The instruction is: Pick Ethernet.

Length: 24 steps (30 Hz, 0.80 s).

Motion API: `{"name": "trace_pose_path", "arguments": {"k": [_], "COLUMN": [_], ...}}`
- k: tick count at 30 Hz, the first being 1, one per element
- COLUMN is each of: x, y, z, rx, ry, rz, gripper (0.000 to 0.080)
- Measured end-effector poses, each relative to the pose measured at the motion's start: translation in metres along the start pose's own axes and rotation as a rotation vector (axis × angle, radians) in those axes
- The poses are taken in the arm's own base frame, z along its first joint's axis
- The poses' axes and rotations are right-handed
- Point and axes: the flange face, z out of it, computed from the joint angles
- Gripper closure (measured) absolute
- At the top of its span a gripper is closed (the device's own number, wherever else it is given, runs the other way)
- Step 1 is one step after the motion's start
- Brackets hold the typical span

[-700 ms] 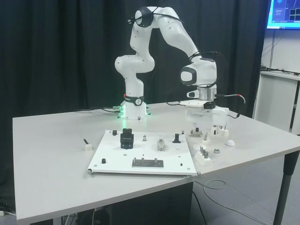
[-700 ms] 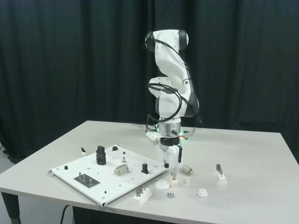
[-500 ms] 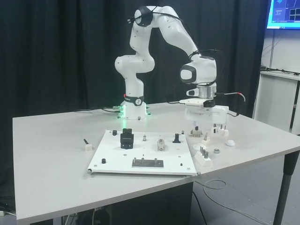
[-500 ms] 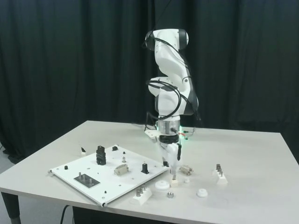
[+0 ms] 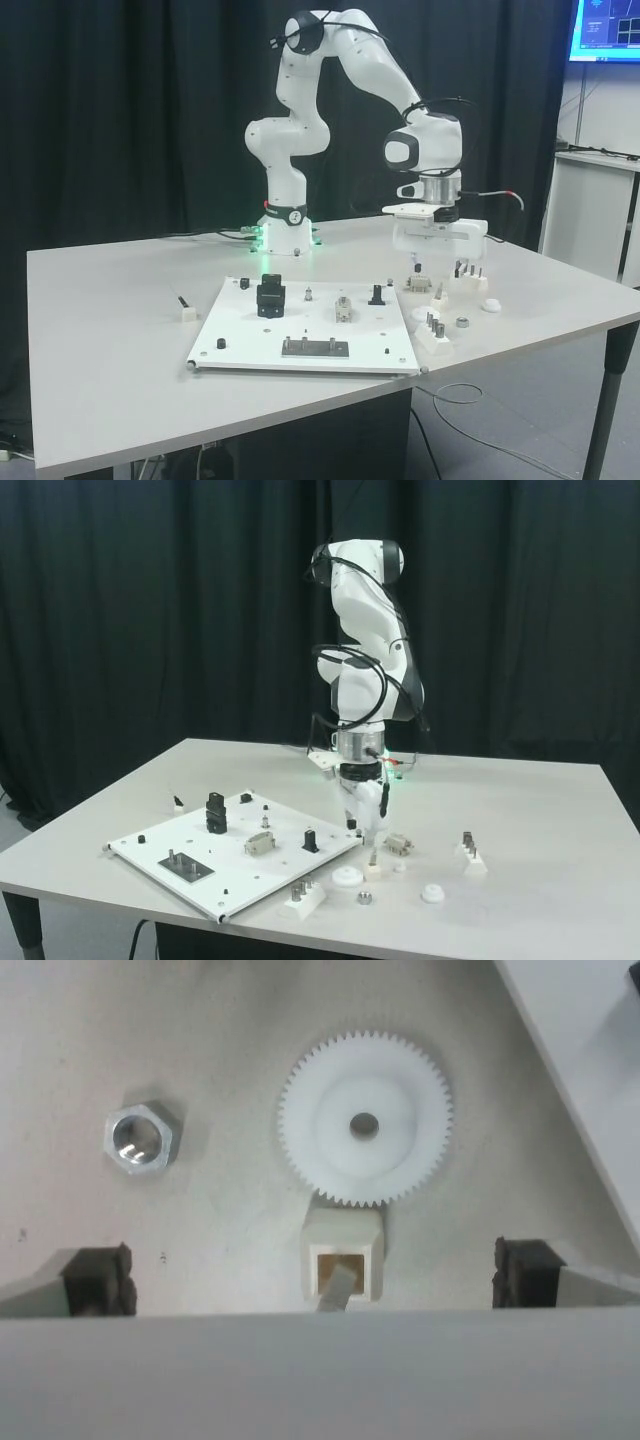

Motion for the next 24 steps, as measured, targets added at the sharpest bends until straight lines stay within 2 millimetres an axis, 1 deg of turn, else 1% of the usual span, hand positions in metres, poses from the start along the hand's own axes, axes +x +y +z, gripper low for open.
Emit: {"name": "trace_pose_path", "arguments": {"k": [13, 24], "x": [0.000, 0.000], "y": [-0.003, -0.009], "z": [-0.004, -0.015], "rx": [0.009, 0.020], "ry": [0.018, 0.038], "rz": [-0.032, -0.077], "gripper": [0.0003, 0.0003]}}
